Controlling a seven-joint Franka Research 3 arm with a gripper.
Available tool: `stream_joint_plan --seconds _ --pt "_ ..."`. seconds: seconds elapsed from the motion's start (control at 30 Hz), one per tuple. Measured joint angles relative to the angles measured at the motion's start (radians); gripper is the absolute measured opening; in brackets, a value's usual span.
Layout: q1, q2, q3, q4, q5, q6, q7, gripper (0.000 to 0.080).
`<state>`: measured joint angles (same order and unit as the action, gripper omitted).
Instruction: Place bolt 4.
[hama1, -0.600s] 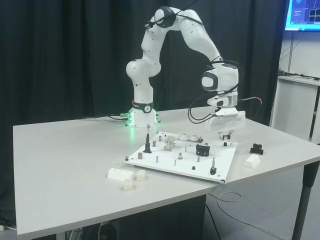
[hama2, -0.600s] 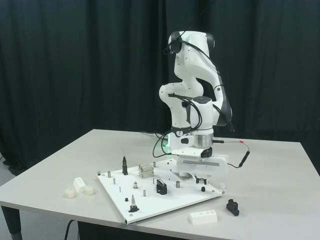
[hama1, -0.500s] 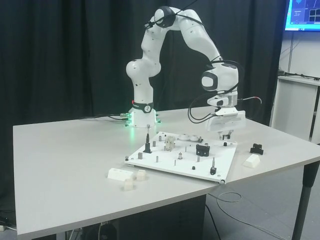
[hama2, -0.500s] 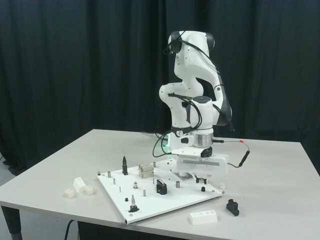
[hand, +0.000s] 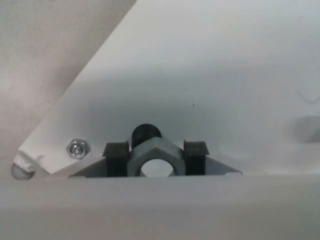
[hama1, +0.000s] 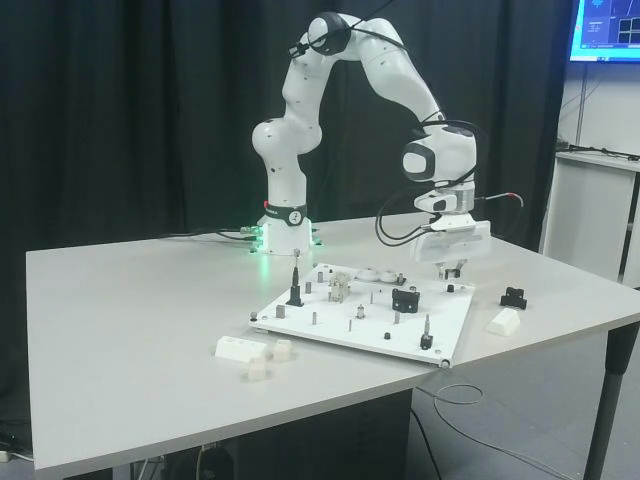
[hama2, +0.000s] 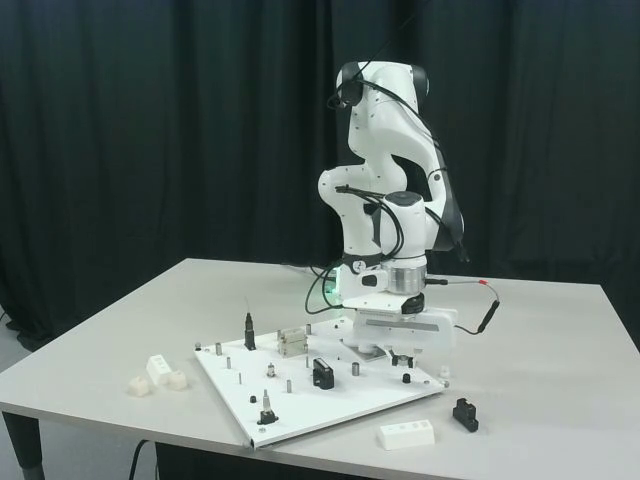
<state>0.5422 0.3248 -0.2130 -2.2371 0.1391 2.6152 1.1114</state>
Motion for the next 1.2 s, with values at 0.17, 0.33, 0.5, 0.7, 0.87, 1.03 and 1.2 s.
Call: stream_joint_plan --seconds 0.17,0.33,0.5,0.7,0.87,1.03,1.2 --pt "0.0 0.0 0.0 0.0 0.0 0.0 0.0 0.0232" --pt "0.0 0.0 0.0 0.0 0.0 0.0 0.0 0.0232" --pt "0.0 0.0 0.0 0.0 0.0 0.002 0.0 0.0232" --pt "0.0 0.0 0.003 0.0 0.001 0.007 0.001 0.0232" --pt "0.001 0.0 0.011 0.001 0.01 0.012 0.001 0.0232" --pt "0.003 -0.001 0.035 0.005 0.023 0.015 0.006 0.0232" --pt "0.005 -0.001 0.077 0.016 0.043 0.02 0.032 0.0232"
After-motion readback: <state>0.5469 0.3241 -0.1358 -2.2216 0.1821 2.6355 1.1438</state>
